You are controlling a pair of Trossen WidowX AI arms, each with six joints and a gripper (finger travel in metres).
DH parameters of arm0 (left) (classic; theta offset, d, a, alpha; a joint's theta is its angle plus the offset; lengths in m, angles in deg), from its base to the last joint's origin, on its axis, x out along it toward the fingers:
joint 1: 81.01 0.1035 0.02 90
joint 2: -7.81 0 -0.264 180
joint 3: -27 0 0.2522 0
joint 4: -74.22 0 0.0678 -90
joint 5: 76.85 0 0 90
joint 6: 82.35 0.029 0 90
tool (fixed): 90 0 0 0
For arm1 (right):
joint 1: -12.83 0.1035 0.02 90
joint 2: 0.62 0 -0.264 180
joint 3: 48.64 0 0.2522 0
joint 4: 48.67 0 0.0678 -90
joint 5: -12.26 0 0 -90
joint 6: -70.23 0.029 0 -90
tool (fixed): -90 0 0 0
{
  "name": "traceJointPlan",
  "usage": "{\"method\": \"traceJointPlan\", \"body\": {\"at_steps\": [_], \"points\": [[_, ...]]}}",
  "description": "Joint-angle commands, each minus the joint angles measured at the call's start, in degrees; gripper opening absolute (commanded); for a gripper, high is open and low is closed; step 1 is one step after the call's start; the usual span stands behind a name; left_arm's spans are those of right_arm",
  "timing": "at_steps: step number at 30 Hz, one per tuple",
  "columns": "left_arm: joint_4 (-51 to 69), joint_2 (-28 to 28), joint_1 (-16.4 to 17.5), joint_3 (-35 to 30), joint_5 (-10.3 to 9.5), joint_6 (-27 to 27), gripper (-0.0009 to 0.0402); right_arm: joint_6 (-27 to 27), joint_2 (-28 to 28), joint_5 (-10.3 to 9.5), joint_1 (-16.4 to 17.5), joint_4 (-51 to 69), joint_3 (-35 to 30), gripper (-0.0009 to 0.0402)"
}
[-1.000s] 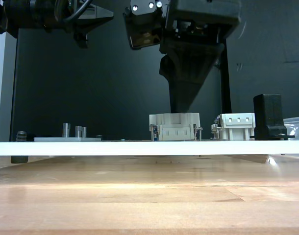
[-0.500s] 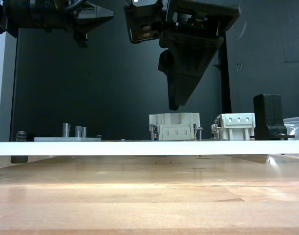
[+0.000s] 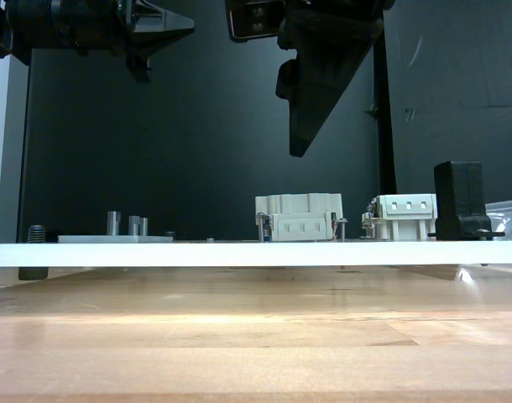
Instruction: Pick the HAN10E connector and install on the hub
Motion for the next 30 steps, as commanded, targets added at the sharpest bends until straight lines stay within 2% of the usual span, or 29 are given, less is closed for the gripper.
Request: {"method": "traceJointPlan", "body": {"at_steps": [1,10,15,20,26,30], "points": [[0.0,0.0,0.0,0.0,0.02,0.0,0.0001,0.1,0.2,0.04,0.0,-0.1,0.0,0.025],[0.0,0.0,0.0,0.0,0.02,0.0,0.0001,1.0,0.2,-0.04,0.0,0.9,0.3,0.025],[0.0,0.0,0.0,0.0,0.02,0.0,0.0001,2.6,1.6,0.02,0.0,1.2,3.7,0.0252],[0.0,0.0,0.0,0.0,0.02,0.0,0.0001,4.4,4.7,0.04,0.1,0.9,8.8,0.0261],[0.0,0.0,0.0,0.0,0.02,0.0,0.0001,6.9,11.7,0.92,0.1,-2.8,17.9,0.0263],[0.0,0.0,0.0,0.0,0.02,0.0,0.0001,7.3,13.9,1.01,0.0,-3.1,22.8,0.0263]]}}
